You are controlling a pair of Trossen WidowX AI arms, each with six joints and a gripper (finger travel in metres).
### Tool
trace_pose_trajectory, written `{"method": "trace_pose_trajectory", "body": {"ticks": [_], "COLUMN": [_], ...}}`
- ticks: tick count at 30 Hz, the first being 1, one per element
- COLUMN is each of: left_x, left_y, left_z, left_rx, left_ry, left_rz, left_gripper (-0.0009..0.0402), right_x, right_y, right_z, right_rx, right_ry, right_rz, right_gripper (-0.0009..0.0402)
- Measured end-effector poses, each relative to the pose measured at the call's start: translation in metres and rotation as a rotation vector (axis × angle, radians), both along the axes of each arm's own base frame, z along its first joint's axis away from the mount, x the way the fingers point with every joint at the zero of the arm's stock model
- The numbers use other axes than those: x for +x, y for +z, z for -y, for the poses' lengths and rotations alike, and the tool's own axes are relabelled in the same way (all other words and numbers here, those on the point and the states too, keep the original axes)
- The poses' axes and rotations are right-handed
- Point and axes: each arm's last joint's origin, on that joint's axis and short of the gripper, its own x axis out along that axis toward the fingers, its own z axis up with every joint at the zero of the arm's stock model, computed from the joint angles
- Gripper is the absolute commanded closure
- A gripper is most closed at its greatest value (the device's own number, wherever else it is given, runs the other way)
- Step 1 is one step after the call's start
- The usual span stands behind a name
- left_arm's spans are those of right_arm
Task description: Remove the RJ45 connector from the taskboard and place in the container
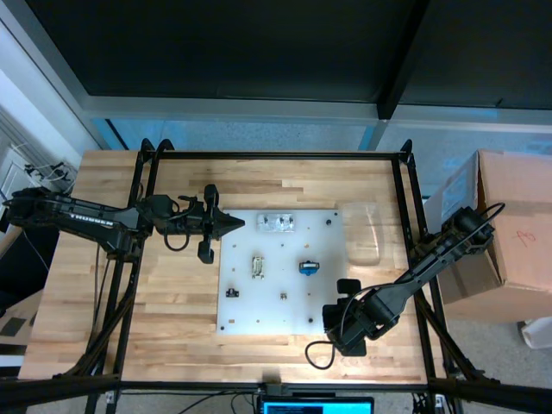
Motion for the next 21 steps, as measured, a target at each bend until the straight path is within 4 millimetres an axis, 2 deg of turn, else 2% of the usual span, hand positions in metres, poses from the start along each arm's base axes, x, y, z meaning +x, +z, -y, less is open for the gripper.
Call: {"method": "trace_pose_trajectory", "body": {"ticks": [6,10,21], "left_x": [0.0,0.0,0.0], "left_y": [-0.0001,0.0,0.0], "left_z": [0.0,0.0,0.0], "left_rx": [0.0,0.0,0.0], "left_ry": [0.0,0.0,0.0], "left_rz": [0.0,0.0,0.0], "left_gripper": [0.0393,0.0393,0.0393], "right_x": [-0.0001,-0.0001,-0.0018], "right_y": [-0.0003,-0.0001,0.0026], "right_z": [0.0001,0.0001,0.0014], "right_rx": [0.0,0.0,0.002], "right_ry": [0.0,0.004,0.008], "right_rz": [-0.001,0.001,-0.001], "right_gripper": [0.0358,0.0396,0.0394]}}
